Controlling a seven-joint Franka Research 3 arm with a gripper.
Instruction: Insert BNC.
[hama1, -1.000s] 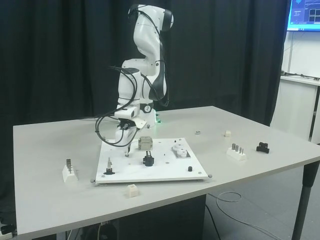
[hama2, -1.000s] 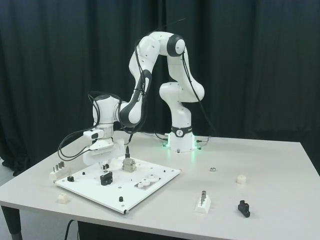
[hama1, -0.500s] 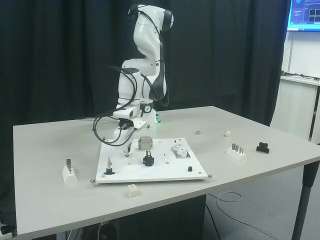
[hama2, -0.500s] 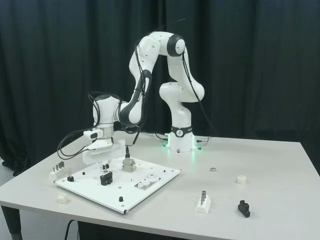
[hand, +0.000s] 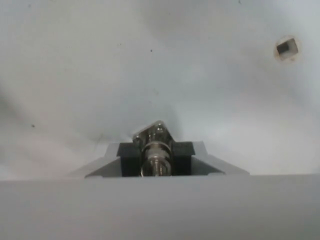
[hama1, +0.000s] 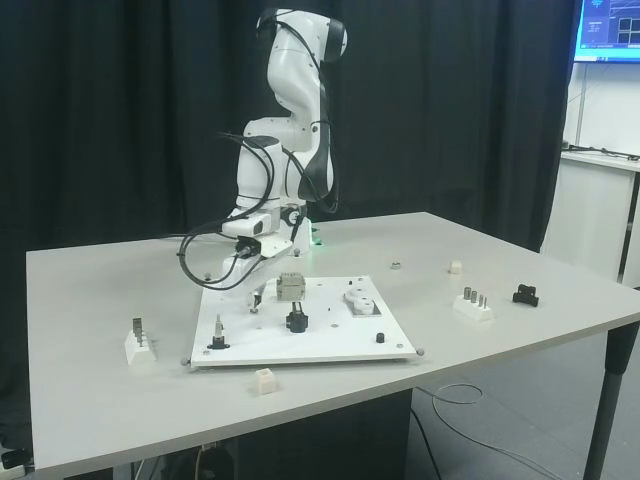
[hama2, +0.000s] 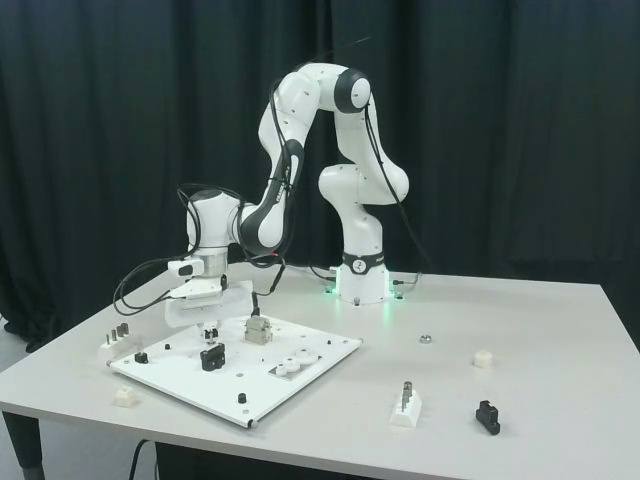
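Observation:
In the wrist view a metal BNC plug (hand: 156, 146) sits between the two black pads (hand: 129, 159) of my gripper (hand: 156, 161), which is shut on it. Below it lies the white board (hand: 150, 60) with a small square hole (hand: 286, 48). From the room the gripper (hama1: 256, 293) hangs a little above the back left part of the white board (hama1: 330, 345), beside a grey block (hama1: 290, 286). The second room view shows the gripper (hama2: 208, 327) just behind a black fixture (hama2: 212, 357) on the board (hama2: 250, 395).
On the board stand a black fixture (hama1: 296, 321), a thin post (hama1: 218, 334) and a white round part (hama1: 360, 300). Off the board lie a white pin holder (hama1: 140, 344), a white cube (hama1: 264, 380), another pin holder (hama1: 473, 305) and a black piece (hama1: 526, 294).
The hand has risen a little from the board with the plug in it and tilted; its cable loop has swung to the left.

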